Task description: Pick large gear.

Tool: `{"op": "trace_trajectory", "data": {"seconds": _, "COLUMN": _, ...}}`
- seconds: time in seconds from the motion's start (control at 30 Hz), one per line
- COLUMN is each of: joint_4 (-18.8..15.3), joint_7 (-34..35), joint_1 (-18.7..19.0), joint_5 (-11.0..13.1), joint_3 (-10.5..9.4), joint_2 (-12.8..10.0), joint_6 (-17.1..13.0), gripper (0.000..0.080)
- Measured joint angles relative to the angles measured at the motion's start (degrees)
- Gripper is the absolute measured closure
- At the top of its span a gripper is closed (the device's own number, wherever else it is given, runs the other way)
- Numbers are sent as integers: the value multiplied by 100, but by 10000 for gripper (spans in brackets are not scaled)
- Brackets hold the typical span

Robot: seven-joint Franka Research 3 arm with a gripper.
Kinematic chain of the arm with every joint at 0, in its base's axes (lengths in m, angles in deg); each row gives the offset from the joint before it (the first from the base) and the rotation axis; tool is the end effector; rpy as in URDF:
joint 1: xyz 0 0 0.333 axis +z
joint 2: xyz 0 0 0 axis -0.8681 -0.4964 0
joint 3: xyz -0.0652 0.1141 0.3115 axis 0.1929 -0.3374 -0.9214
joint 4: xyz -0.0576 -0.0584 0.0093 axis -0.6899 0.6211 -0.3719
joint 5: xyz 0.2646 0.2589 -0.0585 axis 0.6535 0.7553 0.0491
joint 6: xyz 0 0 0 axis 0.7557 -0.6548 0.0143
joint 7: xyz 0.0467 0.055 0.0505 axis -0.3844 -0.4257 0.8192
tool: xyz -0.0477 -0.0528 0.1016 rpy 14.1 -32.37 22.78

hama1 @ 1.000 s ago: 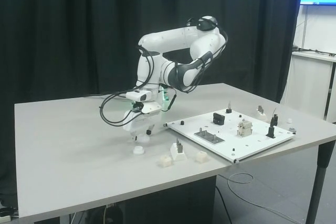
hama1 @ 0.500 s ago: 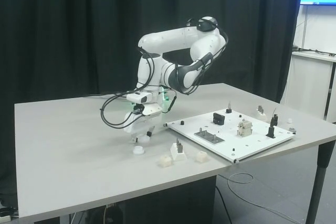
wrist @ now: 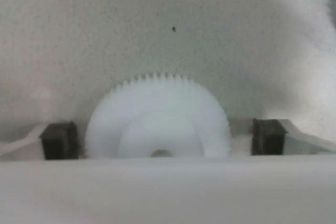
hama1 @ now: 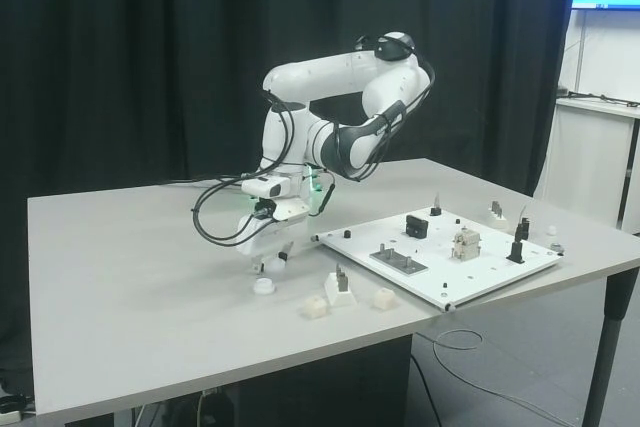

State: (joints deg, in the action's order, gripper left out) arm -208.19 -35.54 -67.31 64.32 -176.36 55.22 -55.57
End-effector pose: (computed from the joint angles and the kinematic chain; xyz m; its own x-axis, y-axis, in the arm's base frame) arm 0.4653 -0.1942 0.1605 0.9659 -0.2588 0.0067 -0.2579 -0.9596 0.1123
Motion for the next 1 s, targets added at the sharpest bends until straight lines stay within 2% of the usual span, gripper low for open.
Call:
{"op": "trace_trajectory", "data": {"seconds": 0.07, "joint_4": 1, "joint_7": -20, "joint_1": -2, "joint_5": 14, "joint_3": -7, "joint_2": 6, "joint_6": -29, "gripper": 3}}
{"op": "trace_trajectory", "data": {"seconds": 0.1, "joint_4": 1, "joint_7": -21, "joint_1": -3, "joint_5": 15, "joint_3": -10, "joint_2": 8, "joint_6": -44, "gripper": 124}}
{"op": "trace_trajectory", "data": {"seconds": 0.37, "joint_4": 21, "joint_7": -21, "joint_1": -7, "joint_5": 16, "joint_3": -17, "joint_2": 11, "joint_6": -89, "gripper": 124}}
{"op": "trace_trajectory", "data": {"seconds": 0.4, "joint_4": 25, "joint_7": -21, "joint_1": -7, "joint_5": 16, "joint_3": -17, "joint_2": 11, "joint_6": -90, "gripper": 209}}
{"op": "trace_trajectory", "data": {"seconds": 0.7, "joint_4": 87, "joint_7": -21, "joint_1": -7, "joint_5": 15, "joint_3": -6, "joint_2": 11, "joint_6": -222, "gripper": 209}}
{"op": "trace_trajectory", "data": {"seconds": 1.0, "joint_4": 156, "joint_7": -21, "joint_1": -6, "joint_5": -89, "joint_3": 118, "joint_2": -10, "joint_6": -287, "gripper": 209}}
